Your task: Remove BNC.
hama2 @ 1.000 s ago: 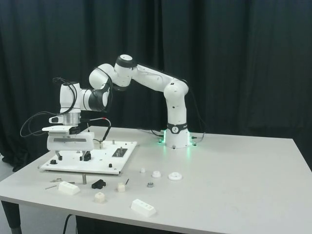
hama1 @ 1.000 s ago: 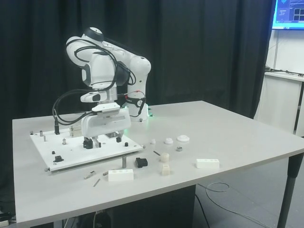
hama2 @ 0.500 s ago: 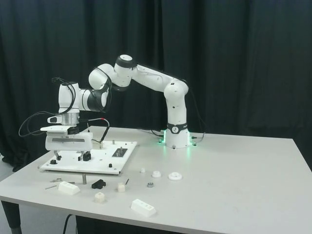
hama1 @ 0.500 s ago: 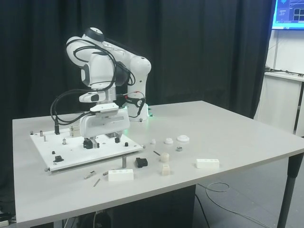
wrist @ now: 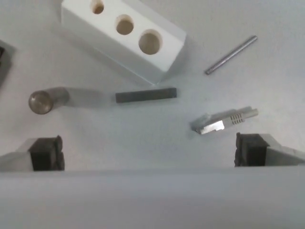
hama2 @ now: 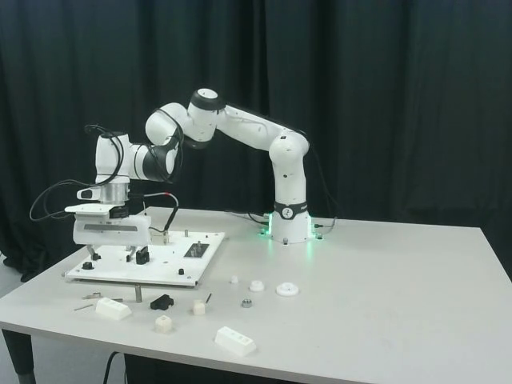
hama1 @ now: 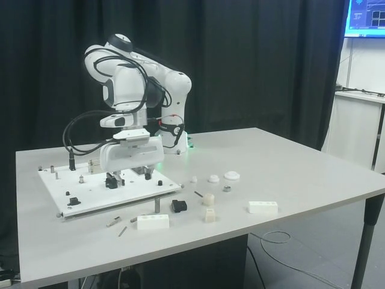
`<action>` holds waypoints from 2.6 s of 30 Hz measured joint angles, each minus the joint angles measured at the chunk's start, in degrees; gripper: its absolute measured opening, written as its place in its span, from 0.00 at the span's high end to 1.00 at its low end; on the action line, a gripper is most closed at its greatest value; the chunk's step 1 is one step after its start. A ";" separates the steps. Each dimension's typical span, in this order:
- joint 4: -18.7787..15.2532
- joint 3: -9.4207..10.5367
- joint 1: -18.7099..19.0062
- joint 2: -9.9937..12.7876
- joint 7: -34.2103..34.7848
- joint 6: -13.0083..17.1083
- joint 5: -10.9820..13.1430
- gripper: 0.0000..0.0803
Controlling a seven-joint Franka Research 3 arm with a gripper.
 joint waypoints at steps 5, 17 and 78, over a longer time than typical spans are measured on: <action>0.17 0.39 0.00 0.55 1.24 -1.43 0.07 0.00; 1.27 1.18 -0.67 3.65 6.52 -7.86 0.07 0.00; -7.87 3.45 -24.18 4.91 37.91 -12.52 3.18 0.00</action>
